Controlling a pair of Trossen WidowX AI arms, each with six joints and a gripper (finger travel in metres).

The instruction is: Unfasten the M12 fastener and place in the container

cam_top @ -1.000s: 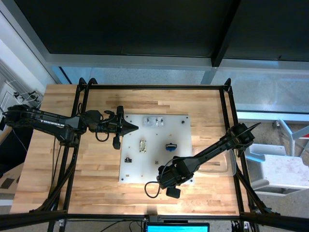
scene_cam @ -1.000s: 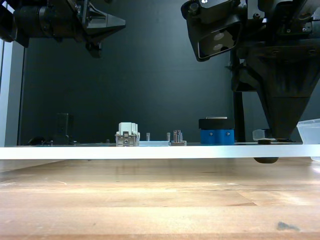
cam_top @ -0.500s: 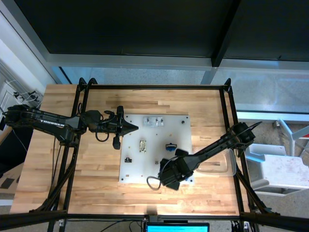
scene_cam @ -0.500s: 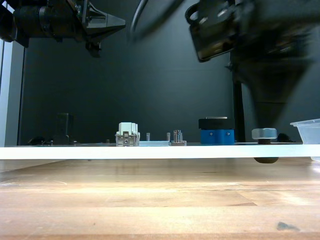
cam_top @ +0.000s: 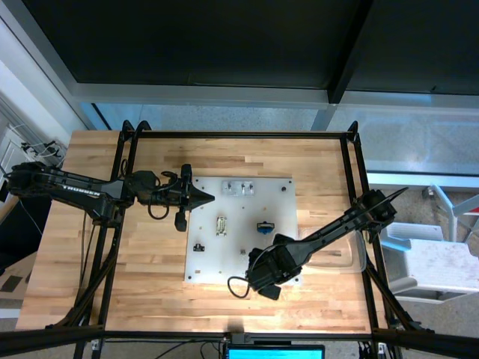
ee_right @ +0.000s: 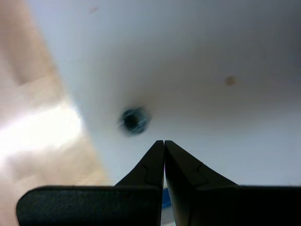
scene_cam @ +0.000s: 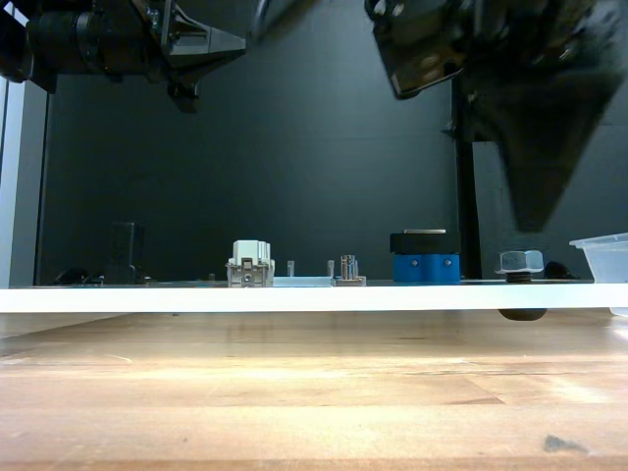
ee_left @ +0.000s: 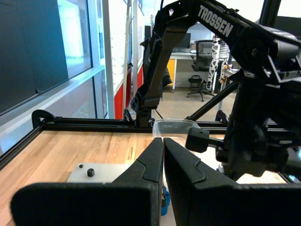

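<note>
The small silver nut (scene_cam: 518,261) sits on its stud at the white board's (scene_cam: 294,296) near right edge, left of the clear container (scene_cam: 602,257). In the right wrist view the nut (ee_right: 133,120) shows blurred on the board, just beyond the fingertips. My right gripper (scene_cam: 531,222) hangs a little above the nut, apart from it; it (ee_right: 164,143) is shut with nothing between its fingers. In the high view the right arm (cam_top: 314,239) covers the nut. The container (cam_top: 340,258) lies off the board's right side and looks empty. My left gripper (cam_top: 209,198) hovers shut at the board's far left.
A blue connector block (scene_cam: 425,267), a grey connector (scene_cam: 249,265) and a small silver post (scene_cam: 347,268) stand on the board. A black post (cam_top: 284,188) marks the far right corner. The black frame rail (cam_top: 359,194) runs beside the container.
My right gripper has lifted off the nut and drawn back slightly, uncovering it in the low view. The nut stays on its stud. The left arm has not moved.
</note>
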